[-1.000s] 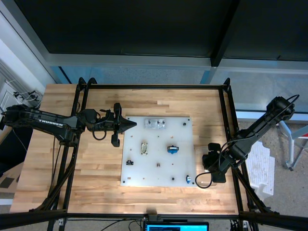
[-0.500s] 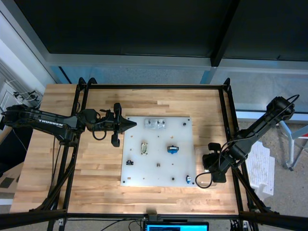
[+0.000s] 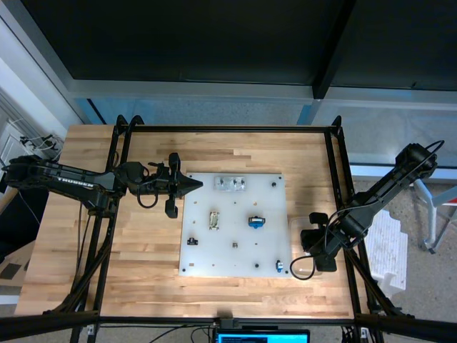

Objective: Pick the RJ45 connector and install on taskboard

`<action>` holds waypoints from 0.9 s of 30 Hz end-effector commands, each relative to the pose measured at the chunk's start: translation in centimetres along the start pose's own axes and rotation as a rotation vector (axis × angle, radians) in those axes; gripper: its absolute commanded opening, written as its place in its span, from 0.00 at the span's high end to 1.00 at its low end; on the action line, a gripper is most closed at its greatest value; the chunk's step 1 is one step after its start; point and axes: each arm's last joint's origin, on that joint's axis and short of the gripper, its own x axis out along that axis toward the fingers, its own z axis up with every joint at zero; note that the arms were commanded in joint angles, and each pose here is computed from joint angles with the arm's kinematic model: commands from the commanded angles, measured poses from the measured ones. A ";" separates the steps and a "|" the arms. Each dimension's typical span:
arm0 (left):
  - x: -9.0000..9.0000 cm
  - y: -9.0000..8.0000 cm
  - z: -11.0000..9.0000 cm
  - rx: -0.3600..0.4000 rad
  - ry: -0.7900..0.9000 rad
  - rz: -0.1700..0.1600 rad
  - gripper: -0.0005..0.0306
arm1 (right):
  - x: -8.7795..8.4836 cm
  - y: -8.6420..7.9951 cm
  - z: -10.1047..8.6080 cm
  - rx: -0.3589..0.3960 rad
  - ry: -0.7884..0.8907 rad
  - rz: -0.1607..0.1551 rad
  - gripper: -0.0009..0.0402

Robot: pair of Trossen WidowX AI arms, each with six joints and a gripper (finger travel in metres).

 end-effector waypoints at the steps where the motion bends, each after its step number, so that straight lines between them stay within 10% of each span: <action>1: 0.0 0.0 0.0 0.000 0.000 0.000 0.98 | -0.4 0.1 0.2 0.002 -0.004 0.000 0.98; 13: 0.0 0.0 0.0 0.000 0.000 0.000 0.98 | -1.6 0.5 1.2 0.009 0.036 -0.037 0.98; 27: 0.0 0.0 0.0 0.000 0.000 0.000 0.98 | -4.2 1.3 2.8 0.039 0.025 -0.005 0.98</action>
